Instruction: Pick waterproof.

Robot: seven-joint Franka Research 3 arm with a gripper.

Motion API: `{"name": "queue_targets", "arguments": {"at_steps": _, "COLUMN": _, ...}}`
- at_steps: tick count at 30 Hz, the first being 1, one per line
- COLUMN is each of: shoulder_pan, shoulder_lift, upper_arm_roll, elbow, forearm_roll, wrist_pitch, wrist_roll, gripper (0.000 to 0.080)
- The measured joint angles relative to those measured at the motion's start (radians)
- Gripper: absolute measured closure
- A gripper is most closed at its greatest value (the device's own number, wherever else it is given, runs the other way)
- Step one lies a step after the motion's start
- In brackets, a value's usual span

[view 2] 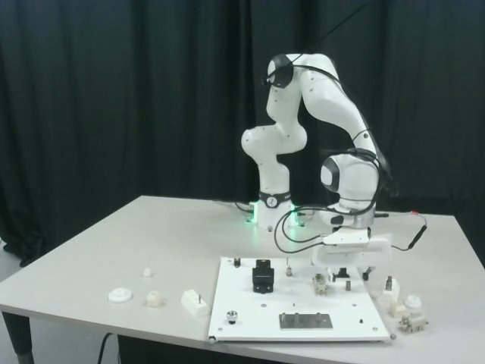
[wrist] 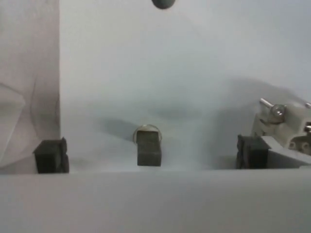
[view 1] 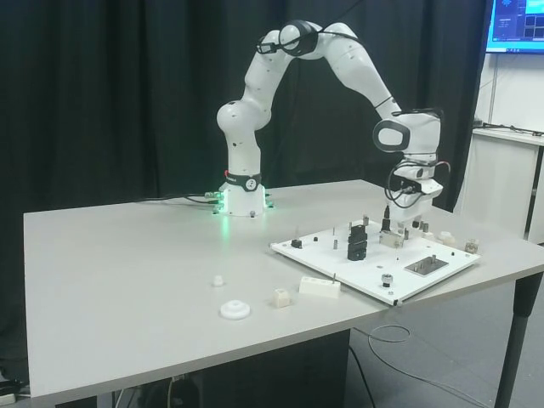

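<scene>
We are hovering our two-fingered gripper [wrist: 148, 155] low over the flat white assembly board [view 2: 250, 318], fingers spread wide and released, grasping nothing. Between the black fingertips [wrist: 50, 156], a small black waterproof connector block [wrist: 148, 148] is standing upright on the board.

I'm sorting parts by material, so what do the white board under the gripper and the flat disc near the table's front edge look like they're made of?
The white board looks like a rigid painted or plastic-faced panel: flat, smooth, matte, with a small fastener at its corner. The flat disc looks like white moulded or printed plastic, matte, with a raised hub. Neither can be confirmed from looks alone. The gripper hovers above the board.
</scene>
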Motion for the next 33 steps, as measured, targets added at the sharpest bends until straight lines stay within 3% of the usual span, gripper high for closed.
{"name": "queue_targets", "arguments": {"at_steps": 1, "shoulder_pan": 0.000, "shoulder_lift": -0.002, "upper_arm_roll": 0.000, "elbow": 0.004, "forearm_roll": 0.000, "wrist_pitch": -0.006, "wrist_roll": 0.000, "gripper": 0.0027}}
{"name": "queue_targets", "arguments": {"at_steps": 12, "shoulder_pan": -0.004, "shoulder_lift": -0.013, "upper_arm_roll": -0.006, "elbow": 0.049, "forearm_roll": 0.000, "wrist_pitch": -0.082, "wrist_roll": 0.000, "gripper": 0.0009}}
{"name": "queue_targets", "arguments": {"at_steps": 33, "shoulder_pan": -0.004, "shoulder_lift": -0.014, "upper_arm_roll": -0.024, "elbow": 0.100, "forearm_roll": 0.000, "wrist_pitch": -0.142, "wrist_roll": -0.014, "gripper": 0.0003}}
